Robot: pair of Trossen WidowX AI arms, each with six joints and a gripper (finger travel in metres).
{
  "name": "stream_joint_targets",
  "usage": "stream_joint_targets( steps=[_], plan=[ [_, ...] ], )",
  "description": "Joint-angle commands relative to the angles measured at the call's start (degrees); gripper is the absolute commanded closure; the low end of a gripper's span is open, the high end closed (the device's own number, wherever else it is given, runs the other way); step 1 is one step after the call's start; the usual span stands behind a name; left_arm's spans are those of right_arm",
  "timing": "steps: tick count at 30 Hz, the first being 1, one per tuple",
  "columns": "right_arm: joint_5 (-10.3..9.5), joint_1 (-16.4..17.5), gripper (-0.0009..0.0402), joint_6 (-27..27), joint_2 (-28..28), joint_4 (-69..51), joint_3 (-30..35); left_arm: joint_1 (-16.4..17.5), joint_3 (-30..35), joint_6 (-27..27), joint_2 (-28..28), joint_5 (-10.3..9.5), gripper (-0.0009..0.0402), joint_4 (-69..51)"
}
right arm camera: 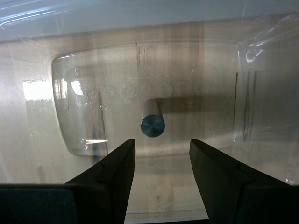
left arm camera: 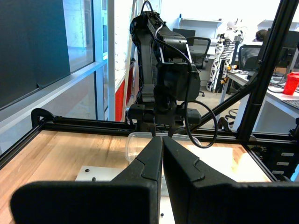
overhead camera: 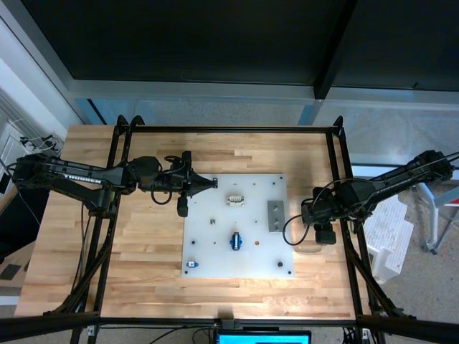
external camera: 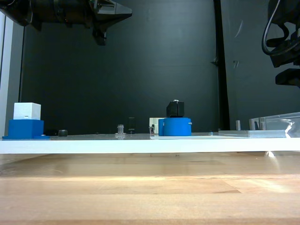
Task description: Pick the 16mm cylinder and install on the taskboard
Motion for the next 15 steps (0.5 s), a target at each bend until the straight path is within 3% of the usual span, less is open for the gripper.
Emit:
stream_joint_targets(
  steps=[1,15],
  plan=[
    [0.02,0.07,0.0232,0.00,0.46,0.24,0.04,0.02,0.02,0.02,0.00,0.00,0.0393,0.00],
    [0.00,0.33,0.0233,1.49,3.65,1.57,-0.17,0.02,0.02,0.02,0.00,0.02,0.0393,0.00]
  ],
)
